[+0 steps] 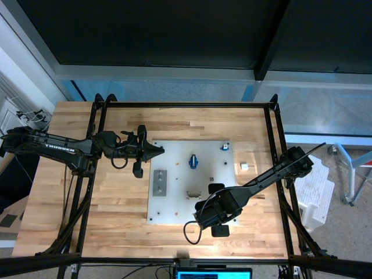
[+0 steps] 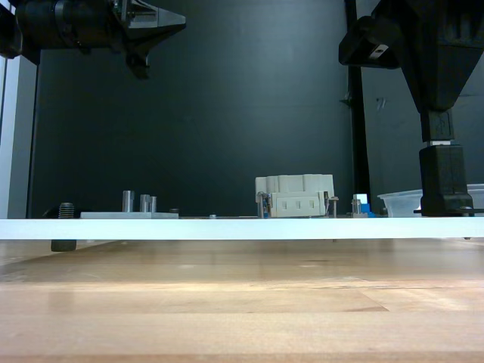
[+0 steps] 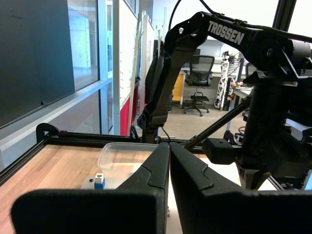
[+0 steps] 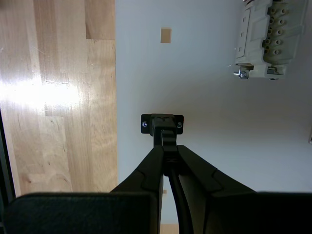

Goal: Pick the USB connector and install on taskboard

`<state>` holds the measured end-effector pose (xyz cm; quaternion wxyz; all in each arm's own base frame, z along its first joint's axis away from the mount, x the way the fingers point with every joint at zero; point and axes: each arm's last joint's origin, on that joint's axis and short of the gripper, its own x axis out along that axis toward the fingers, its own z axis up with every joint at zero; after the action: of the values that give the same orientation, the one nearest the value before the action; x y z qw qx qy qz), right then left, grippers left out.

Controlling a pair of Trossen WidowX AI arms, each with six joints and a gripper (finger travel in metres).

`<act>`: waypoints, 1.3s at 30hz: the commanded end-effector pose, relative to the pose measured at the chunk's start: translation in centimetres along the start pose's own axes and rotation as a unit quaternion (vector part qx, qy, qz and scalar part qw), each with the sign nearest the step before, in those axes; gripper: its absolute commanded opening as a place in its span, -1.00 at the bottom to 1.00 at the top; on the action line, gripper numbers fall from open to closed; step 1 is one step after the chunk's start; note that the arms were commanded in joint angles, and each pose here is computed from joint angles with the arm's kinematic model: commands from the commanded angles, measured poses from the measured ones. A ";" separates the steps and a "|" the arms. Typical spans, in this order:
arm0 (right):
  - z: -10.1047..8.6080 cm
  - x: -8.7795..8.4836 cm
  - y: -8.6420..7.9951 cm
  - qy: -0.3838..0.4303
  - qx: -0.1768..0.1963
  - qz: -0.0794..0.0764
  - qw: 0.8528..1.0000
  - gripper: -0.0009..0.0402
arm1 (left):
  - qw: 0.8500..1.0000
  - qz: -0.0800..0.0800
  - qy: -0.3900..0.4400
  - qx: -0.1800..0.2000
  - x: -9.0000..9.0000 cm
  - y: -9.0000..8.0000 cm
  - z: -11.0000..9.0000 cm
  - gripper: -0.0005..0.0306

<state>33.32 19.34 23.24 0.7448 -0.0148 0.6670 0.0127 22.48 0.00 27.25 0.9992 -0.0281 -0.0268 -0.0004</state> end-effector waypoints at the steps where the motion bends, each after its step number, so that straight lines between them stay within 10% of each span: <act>1: -0.1 0.4 0.0 0.011 -0.001 -0.002 1.000 -0.96 | 1.000 0.000 0.000 0.000 0.0 0.0 0.0 -0.97; 39: -0.3 -0.9 0.5 -0.014 -0.004 0.011 1.000 -0.70 | 1.000 0.000 0.000 0.000 0.0 0.0 0.0 -0.97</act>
<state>32.96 19.85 23.45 0.7458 -0.0122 0.6657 0.0231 22.48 0.00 27.25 0.9992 -0.0283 -0.0268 -0.0002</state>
